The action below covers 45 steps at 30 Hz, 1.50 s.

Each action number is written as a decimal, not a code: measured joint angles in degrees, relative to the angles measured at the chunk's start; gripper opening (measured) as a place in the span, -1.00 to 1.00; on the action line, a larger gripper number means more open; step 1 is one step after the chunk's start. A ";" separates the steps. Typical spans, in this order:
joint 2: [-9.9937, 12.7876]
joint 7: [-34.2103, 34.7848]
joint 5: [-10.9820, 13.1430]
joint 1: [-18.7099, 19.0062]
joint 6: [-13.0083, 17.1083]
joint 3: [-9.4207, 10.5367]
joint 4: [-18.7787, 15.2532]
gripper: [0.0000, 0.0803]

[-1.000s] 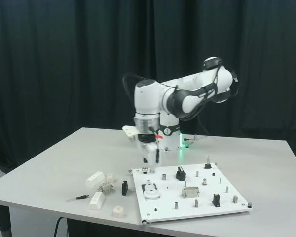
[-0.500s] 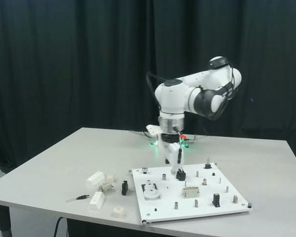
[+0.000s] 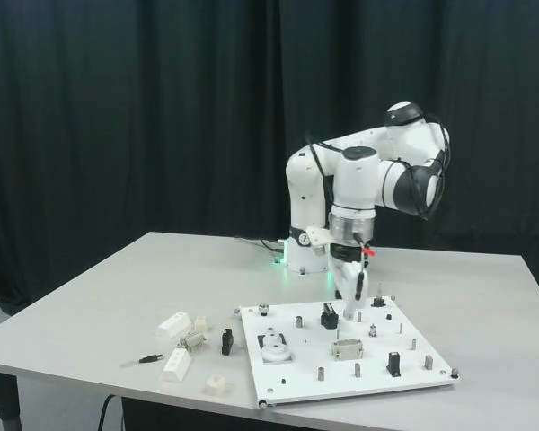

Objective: Remove BNC.

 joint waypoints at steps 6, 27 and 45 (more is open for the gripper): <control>-0.53 0.78 -0.74 2.68 -0.03 1.29 -1.26 0.99; -1.59 7.35 4.32 11.79 6.71 3.49 -9.66 0.99; -1.59 8.36 4.32 12.83 11.31 6.31 -9.97 0.99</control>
